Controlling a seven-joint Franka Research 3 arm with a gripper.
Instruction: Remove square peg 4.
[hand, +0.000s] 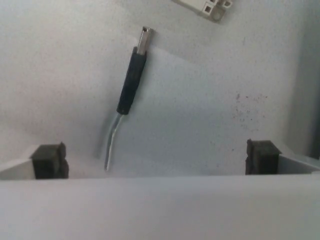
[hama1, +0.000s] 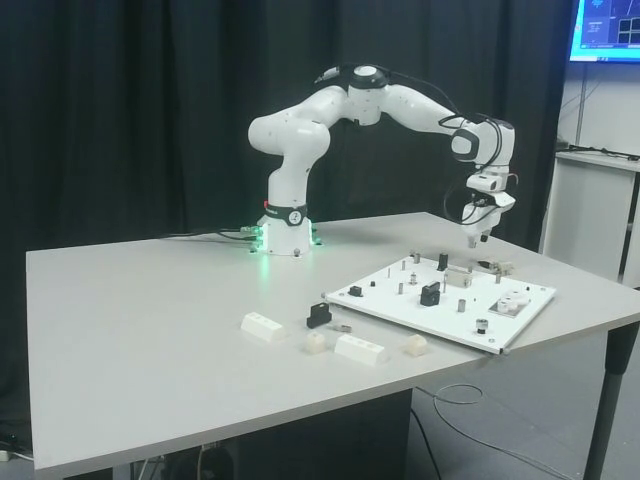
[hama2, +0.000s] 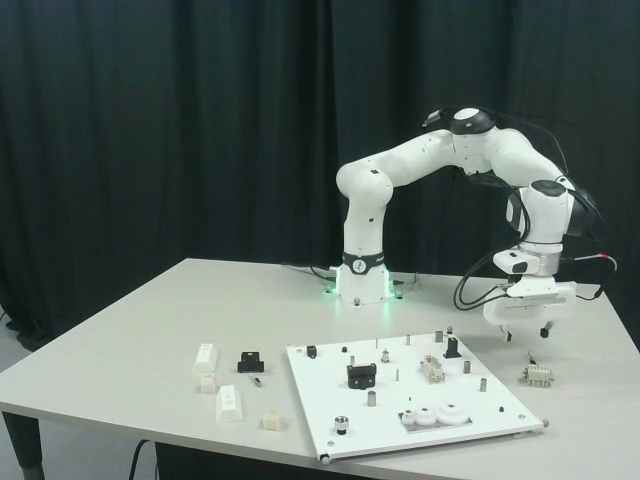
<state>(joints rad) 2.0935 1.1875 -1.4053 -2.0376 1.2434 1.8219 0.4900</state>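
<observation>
nearest the lens in the wrist view, the gripper (hand: 155, 160) shows 2 black fingertips (hand: 50, 161) spread wide apart with nothing between them.

the grey table (hama1: 150, 320) carries everything else. the white franka arm (hama2: 420, 160) is bolted at the far middle of it, with a green glow at its base, and arches over to the right so that the gripper (hama2: 522, 335) hangs above bare tabletop, past the far right edge of the white board (hama2: 320, 400).

that board lies flat near the front right of the table and holds many small upright pegs and black fittings; which of them is square peg 4 cannot be told from these views. 2 white gears (hama2: 435, 415) sit in a recess near its front edge.

to the left of the board lie 2 white blocks (hama2: 230, 403), a black bracket (hama2: 250, 363) and some smaller pale pieces.

directly under the gripper lies a thin black-sleeved plug (hand: 131, 80) with a metal tip and a pale wire trailing from it. a small pale connector (hama2: 536, 376) rests just beside it on the table, off the board.
</observation>
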